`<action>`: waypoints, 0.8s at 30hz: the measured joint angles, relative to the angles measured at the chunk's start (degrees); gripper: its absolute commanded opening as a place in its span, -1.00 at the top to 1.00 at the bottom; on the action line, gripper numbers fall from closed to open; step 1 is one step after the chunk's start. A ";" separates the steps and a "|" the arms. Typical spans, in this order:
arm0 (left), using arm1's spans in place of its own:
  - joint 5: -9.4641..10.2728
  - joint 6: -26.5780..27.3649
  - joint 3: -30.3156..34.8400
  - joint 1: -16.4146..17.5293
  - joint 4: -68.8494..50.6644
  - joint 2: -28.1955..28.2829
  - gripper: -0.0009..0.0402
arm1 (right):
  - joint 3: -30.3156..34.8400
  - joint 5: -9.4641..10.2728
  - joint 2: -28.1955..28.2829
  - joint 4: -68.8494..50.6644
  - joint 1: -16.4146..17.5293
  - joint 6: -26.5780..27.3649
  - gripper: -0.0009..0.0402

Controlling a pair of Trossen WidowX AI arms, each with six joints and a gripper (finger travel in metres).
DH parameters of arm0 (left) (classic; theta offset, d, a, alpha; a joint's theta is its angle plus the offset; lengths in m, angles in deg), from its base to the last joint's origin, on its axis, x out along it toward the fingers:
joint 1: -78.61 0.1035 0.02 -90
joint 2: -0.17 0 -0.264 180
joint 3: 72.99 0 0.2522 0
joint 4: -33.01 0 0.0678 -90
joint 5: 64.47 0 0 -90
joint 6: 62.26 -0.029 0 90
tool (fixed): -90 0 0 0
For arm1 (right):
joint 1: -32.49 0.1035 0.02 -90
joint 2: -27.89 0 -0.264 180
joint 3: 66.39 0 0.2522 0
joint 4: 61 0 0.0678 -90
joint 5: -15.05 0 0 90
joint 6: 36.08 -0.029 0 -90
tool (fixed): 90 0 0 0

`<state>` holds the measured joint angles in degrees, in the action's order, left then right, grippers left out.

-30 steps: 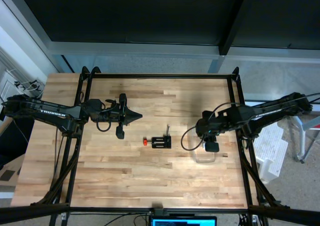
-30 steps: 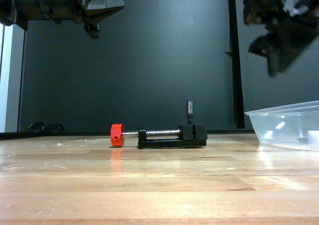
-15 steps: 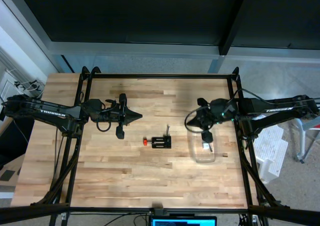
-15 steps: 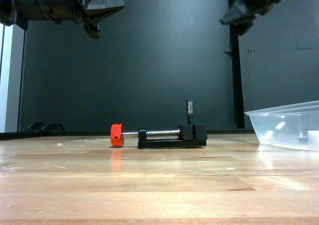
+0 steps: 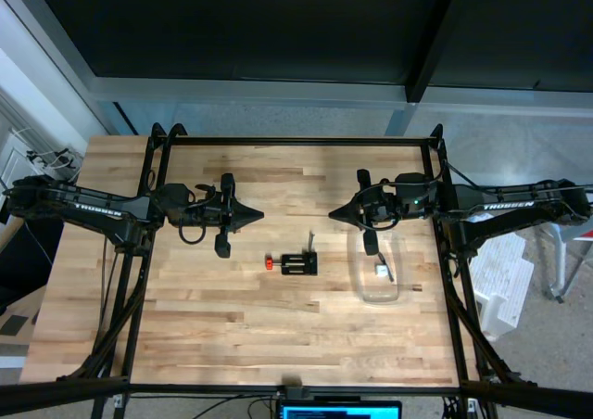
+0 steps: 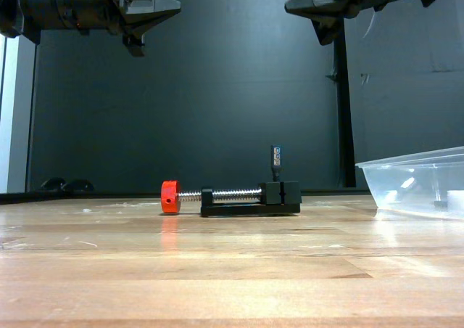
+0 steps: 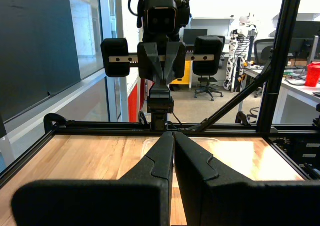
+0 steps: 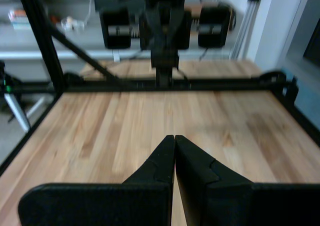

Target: Remove the USB-C connector from taskboard and place in the container

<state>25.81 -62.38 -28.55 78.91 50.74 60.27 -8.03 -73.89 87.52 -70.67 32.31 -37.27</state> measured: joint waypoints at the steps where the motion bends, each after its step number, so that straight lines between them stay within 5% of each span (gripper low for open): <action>1: 0.00 0.02 0.00 0.00 0.00 0.00 0.96 | -0.87 0.00 0.00 2.67 0.00 -0.24 0.96; 9: 0.00 0.00 0.02 0.00 0.00 0.00 0.96 | -6.47 0.00 0.22 15.32 -0.26 -2.27 0.96; 24: 0.00 0.02 0.00 0.00 0.00 0.00 0.96 | -6.78 -1.05 6.97 23.08 -0.72 -2.71 0.96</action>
<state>25.81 -62.36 -28.55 78.91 50.74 60.27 -14.80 -74.94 94.50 -47.59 31.58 -39.98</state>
